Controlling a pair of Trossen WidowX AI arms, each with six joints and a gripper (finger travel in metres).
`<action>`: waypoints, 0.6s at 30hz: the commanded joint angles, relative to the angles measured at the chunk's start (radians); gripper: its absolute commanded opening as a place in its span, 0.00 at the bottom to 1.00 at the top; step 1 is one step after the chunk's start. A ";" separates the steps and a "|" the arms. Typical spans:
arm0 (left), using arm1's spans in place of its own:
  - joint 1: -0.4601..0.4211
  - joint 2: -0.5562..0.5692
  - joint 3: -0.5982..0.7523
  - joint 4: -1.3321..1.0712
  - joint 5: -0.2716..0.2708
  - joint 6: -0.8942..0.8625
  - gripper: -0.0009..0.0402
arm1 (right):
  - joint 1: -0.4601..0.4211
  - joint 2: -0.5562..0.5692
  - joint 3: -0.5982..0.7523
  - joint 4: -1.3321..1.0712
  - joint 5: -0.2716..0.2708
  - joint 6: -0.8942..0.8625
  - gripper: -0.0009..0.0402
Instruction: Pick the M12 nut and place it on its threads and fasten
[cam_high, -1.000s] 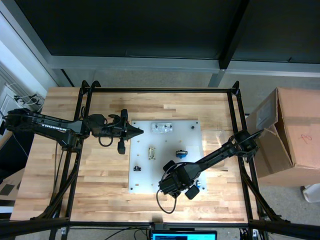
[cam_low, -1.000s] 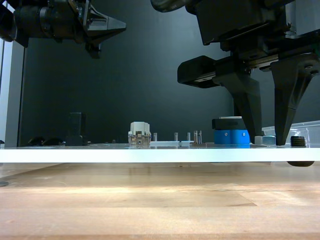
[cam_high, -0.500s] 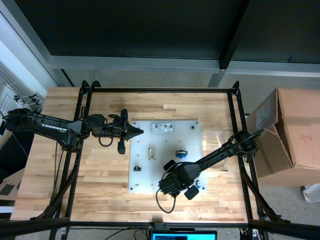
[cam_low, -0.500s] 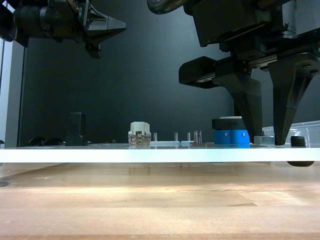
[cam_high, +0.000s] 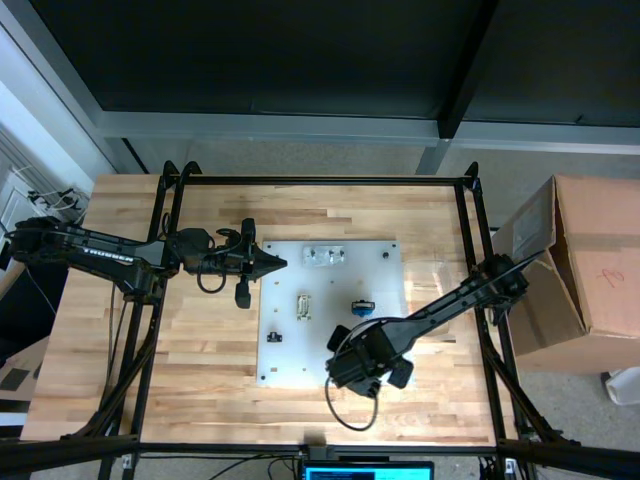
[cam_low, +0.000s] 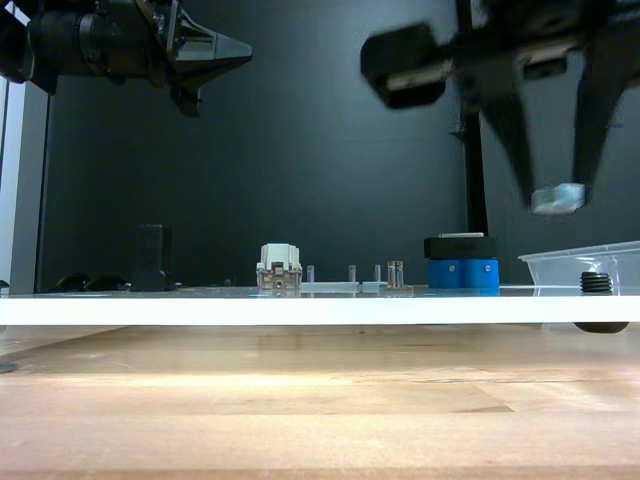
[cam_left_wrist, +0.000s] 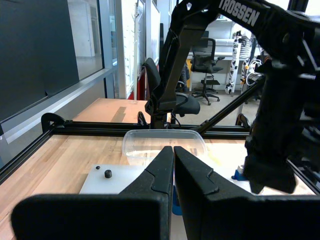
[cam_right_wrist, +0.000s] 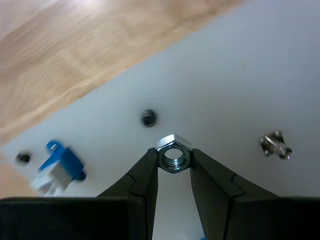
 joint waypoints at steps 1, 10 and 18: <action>0.000 0.000 0.000 0.000 0.000 0.000 0.02 | 0.009 -0.006 0.001 -0.027 -0.001 -0.052 0.03; 0.000 0.000 0.000 0.000 0.000 0.000 0.02 | 0.016 0.018 0.001 -0.006 -0.002 -0.085 0.03; 0.000 0.000 0.000 0.000 0.000 0.000 0.02 | 0.018 0.051 0.004 -0.004 -0.003 -0.107 0.03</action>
